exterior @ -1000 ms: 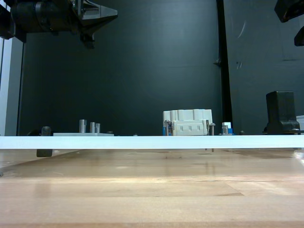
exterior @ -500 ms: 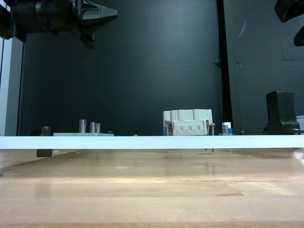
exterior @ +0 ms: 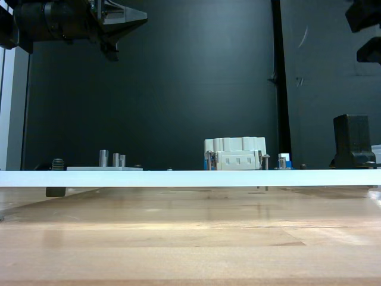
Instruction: Remove the HAN10E connector from the taskboard and place in the container
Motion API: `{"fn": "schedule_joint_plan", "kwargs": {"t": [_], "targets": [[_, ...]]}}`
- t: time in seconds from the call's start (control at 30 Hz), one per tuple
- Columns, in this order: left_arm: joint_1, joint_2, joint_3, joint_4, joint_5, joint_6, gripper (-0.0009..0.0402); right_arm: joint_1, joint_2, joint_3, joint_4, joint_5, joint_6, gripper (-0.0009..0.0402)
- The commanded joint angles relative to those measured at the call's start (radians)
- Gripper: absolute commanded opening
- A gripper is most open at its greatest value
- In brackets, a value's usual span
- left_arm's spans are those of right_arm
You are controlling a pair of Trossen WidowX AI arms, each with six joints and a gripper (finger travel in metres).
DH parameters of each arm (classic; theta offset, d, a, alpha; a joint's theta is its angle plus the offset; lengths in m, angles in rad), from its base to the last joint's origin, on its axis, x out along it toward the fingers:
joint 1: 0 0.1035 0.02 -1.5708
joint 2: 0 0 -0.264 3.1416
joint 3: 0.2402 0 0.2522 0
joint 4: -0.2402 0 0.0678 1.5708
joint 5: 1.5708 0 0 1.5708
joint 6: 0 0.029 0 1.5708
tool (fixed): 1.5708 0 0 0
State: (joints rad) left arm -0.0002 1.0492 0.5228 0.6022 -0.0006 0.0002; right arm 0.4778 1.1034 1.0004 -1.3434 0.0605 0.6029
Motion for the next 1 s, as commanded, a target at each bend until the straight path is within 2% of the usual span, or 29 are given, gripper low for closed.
{"fn": "schedule_joint_plan", "kwargs": {"t": [0.03, 0.53, 0.73, 0.87, 0.93, 1.0], "targets": [[0.000, 0.000, 0.000, 0.000, 0.000, 0.000, 0.0000, 0.000, 0.000, -0.033, 0.001, 0.000, -0.009, 0.0330], [0.000, 0.000, 0.000, 0.000, 0.000, 0.000, 0.0000, 0.000, 0.000, -0.075, 0.046, 0.000, -0.011, 0.0330], [0.000, 0.000, 0.000, 0.000, 0.000, 0.000, 0.0000, 0.000, 0.010, -0.186, 0.202, 0.000, -0.036, 0.0330], [0.000, 0.000, 0.000, 0.000, 0.000, 0.000, 0.0000, 0.000, 0.036, -0.290, 0.327, -0.033, -0.054, 0.0329], [0.000, 0.000, 0.000, 0.000, 0.000, 0.000, 0.0000, 0.001, 0.045, -0.323, 0.359, -0.063, -0.054, 0.0330], [0.000, 0.000, 0.000, 0.000, 0.000, 0.000, 0.0000, 0.001, 0.051, -0.338, 0.366, -0.070, -0.054, 0.0329]]}}
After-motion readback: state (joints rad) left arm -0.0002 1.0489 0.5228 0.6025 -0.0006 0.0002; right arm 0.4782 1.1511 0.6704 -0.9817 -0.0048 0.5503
